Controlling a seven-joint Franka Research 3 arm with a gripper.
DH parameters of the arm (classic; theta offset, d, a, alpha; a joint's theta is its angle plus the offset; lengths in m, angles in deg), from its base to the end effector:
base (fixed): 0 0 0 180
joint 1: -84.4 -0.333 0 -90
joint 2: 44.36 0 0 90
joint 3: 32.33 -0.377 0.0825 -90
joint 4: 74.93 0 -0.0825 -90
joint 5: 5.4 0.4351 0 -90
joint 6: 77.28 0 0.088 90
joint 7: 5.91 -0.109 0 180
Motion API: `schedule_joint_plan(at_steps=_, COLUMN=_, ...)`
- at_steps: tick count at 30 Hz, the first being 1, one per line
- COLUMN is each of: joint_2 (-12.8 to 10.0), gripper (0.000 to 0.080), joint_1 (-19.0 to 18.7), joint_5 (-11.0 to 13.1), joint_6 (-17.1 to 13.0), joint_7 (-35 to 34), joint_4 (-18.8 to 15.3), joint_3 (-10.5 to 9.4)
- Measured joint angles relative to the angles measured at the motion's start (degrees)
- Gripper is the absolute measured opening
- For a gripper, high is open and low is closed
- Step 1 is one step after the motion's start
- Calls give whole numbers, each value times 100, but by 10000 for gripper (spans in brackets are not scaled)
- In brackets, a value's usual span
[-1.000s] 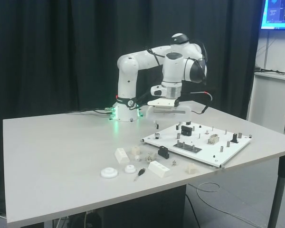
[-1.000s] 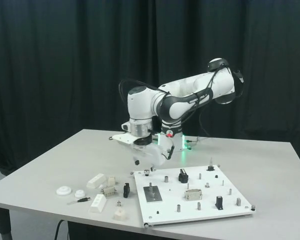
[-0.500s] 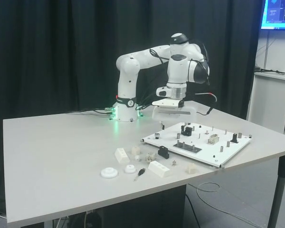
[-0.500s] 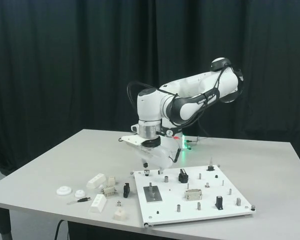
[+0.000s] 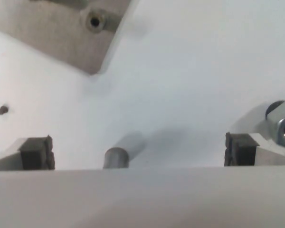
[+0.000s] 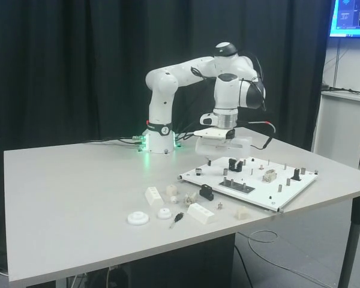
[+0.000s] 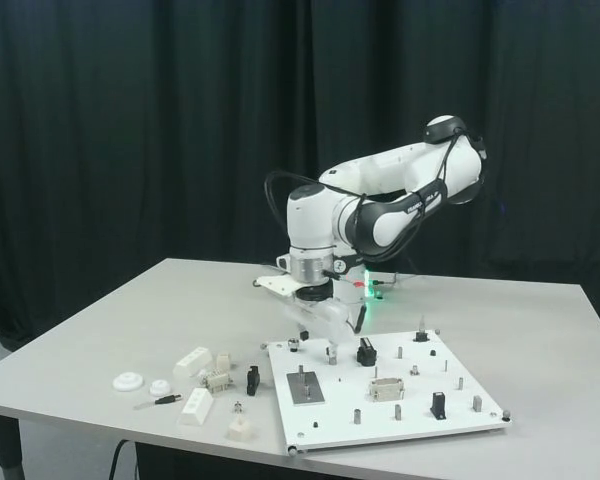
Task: Remove round peg 4.
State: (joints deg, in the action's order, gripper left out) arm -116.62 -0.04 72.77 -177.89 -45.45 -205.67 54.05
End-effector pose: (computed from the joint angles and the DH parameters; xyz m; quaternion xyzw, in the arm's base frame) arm 0.5357 0.0542 0.2382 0.7442 -0.6673 -0.0310 0.0024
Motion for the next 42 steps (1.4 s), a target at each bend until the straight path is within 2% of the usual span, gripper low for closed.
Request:
schedule_joint_plan(at_steps=13, joint_2=37, gripper=800, joint_1=-386, joint_5=87, joint_6=-351, joint_7=-481, joint_4=-206, joint_3=-163)
schedule_joint_plan(at_steps=29, joint_2=77, gripper=800, joint_1=-559, joint_5=281, joint_6=-555, joint_7=-574, joint_4=-414, joint_3=-305)
schedule_joint_plan(at_steps=42, joint_2=83, gripper=800, joint_1=-635, joint_5=456, joint_6=-578, joint_7=-531, joint_4=-506, joint_3=-432)
